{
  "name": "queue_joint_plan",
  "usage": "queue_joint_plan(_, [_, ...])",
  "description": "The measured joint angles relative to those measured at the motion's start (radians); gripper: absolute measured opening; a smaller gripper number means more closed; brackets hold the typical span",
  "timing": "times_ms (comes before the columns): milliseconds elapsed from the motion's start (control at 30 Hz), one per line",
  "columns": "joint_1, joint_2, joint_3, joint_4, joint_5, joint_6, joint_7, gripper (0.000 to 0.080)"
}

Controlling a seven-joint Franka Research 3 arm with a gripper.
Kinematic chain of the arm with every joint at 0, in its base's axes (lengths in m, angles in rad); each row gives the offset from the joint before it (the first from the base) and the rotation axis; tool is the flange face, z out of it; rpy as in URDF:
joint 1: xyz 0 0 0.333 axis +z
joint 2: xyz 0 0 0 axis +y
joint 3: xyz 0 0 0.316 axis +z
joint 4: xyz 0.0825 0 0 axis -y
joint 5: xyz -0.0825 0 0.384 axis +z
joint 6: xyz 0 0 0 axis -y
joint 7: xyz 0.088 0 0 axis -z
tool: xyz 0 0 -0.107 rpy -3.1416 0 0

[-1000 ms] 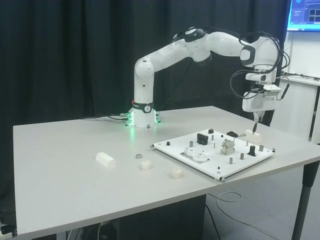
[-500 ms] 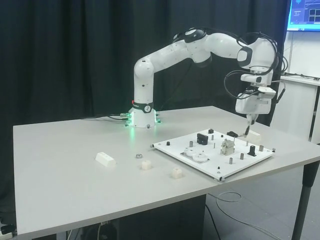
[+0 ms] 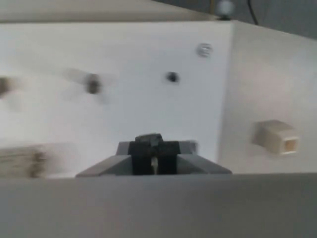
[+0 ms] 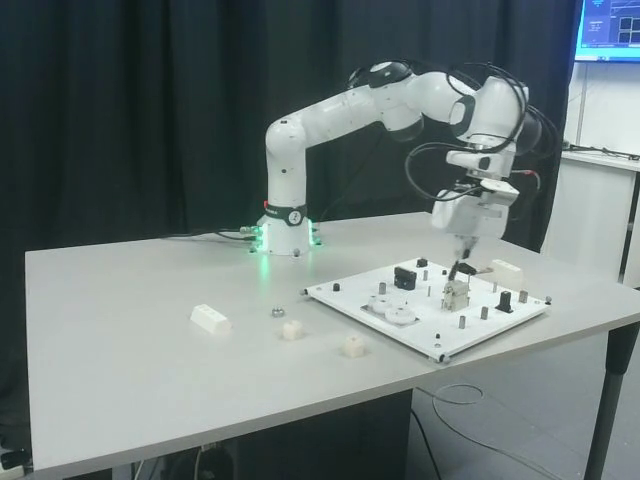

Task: Place USB.

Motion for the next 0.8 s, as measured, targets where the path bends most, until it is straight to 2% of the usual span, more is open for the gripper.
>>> queue_joint_plan(433, [-0.083,0.066,-0.088,-0.070,0.137,0.000,-0.261,0.0025])
queue_joint_plan(800, [-0.142,0.114,-0.113,-0.167,0.236,0.012,-0.495,0.0025])
